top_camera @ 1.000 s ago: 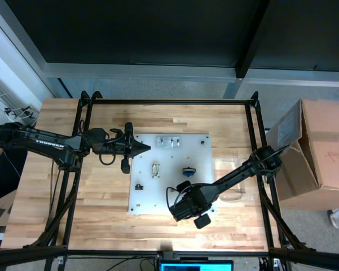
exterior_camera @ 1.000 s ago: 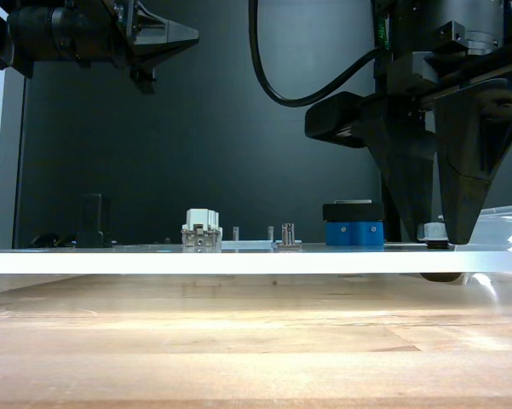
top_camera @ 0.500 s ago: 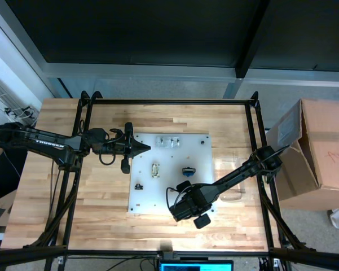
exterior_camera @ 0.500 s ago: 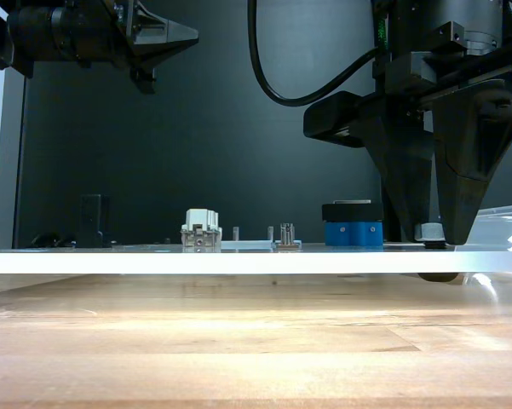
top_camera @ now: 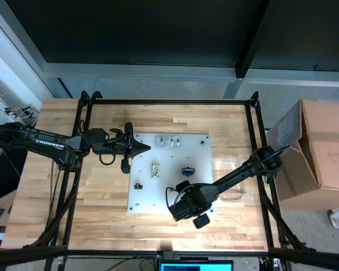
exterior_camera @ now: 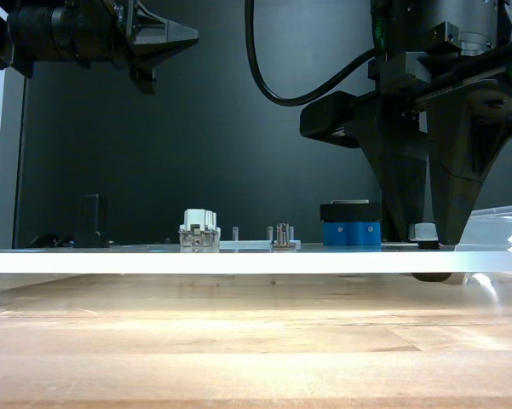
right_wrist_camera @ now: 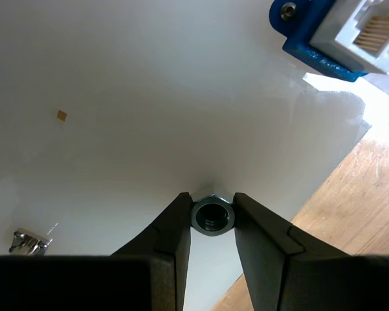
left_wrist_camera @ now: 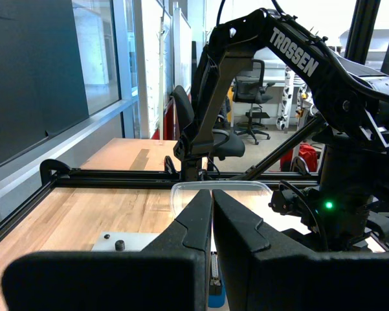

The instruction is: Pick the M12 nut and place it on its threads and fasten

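The silver M12 nut (right_wrist_camera: 212, 216) sits low on the white board (right_wrist_camera: 116, 84) near its near right edge, on its stud with no ribs showing under the nut (exterior_camera: 423, 232). My right gripper (right_wrist_camera: 212, 219) points straight down over it, one finger against each side of the nut. From above, the right gripper (top_camera: 187, 208) hides both nut and stud. My left gripper (top_camera: 144, 148) hangs high over the board's far left edge, shut and holding nothing, and the left gripper (exterior_camera: 192, 34) stays far from the nut.
A blue connector block (exterior_camera: 351, 231) stands just left of the right gripper. A white connector (exterior_camera: 198, 233) and small posts stand mid-board. A clear tray (top_camera: 232, 176) lies right of the board, with a cardboard box (top_camera: 316, 152) beyond the table's right edge.
The right gripper has turned a little around the nut and shifted slightly left in the low view, staying at the same height. The left arm has not moved.
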{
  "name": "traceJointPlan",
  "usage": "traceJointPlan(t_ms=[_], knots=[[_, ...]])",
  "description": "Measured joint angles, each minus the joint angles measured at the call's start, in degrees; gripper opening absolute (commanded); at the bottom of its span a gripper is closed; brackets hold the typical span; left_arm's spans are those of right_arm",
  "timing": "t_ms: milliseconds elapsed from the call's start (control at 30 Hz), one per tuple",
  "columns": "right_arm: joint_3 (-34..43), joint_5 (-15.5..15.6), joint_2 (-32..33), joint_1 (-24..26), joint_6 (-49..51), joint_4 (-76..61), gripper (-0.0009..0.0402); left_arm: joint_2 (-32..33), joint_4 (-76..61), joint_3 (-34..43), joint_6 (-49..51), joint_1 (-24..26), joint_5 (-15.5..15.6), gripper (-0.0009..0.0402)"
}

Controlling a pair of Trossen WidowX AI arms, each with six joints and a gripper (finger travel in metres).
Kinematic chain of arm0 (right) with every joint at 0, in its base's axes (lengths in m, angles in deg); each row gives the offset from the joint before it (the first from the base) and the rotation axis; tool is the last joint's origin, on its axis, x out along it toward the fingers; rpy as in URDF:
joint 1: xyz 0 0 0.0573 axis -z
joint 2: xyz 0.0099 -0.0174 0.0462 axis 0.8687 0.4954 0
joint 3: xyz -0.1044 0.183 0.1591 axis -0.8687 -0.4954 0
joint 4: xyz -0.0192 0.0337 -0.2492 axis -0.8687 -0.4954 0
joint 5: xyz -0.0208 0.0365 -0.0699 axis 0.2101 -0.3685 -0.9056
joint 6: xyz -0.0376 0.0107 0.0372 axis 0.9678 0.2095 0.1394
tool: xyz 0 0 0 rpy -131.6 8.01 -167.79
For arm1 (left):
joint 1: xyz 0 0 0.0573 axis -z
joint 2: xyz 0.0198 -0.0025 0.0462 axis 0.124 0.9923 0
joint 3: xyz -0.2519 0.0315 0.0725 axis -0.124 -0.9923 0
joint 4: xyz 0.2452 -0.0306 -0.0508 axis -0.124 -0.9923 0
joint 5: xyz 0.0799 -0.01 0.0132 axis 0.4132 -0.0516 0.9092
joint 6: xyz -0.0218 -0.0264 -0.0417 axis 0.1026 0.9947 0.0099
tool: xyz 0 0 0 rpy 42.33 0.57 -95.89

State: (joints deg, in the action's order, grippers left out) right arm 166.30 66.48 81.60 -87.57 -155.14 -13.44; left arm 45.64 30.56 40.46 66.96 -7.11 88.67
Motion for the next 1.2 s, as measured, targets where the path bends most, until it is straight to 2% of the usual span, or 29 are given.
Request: traceJointPlan(t_ms=[367, 633, 767, 900, 967, 1067, 1200], knots=[[0.04, 1.22, 0.07, 0.02, 0.2, -0.76, 0.0178, 0.02, 0.0, 0.0, -0.02, 0.0, 0.0, 0.0], [0.46, 1.6, -1.66, -0.11, 0.22, -0.33, 0.021, 0.0, 0.02, 0.0, 0.0, 0.0, 0.0, 0.0], [0.52, 1.53, -4.28, -0.13, 4.48, -0.9, 0.0214, 0.02, 0.02, 0.0, -0.02, 0.0, 0.0, 0.0], [0.52, 1.22, -6.95, -0.09, 18.29, -4.92, 0.0212, 0.02, 0.0, 0.0, 0.0, 0.0, 0.0, 0.0], [0.55, -0.59, -8.09, -0.04, 27.26, -8.0, 0.0213, 0.02, 0.0, 0.0, 0.0, 0.0, 0.0, 0.0], [0.55, -3.17, -8.57, 0.0, 43.98, -9.9, 0.0213, 0.02, 0.0, -0.02, 0.0, 0.0, 0.0, 0.0], [0.55, -3.61, -8.59, 0.0, 70.25, -9.92, 0.0212, 0.02, 0.0, 0.0, 0.0, 0.0, 0.0, 0.0]])
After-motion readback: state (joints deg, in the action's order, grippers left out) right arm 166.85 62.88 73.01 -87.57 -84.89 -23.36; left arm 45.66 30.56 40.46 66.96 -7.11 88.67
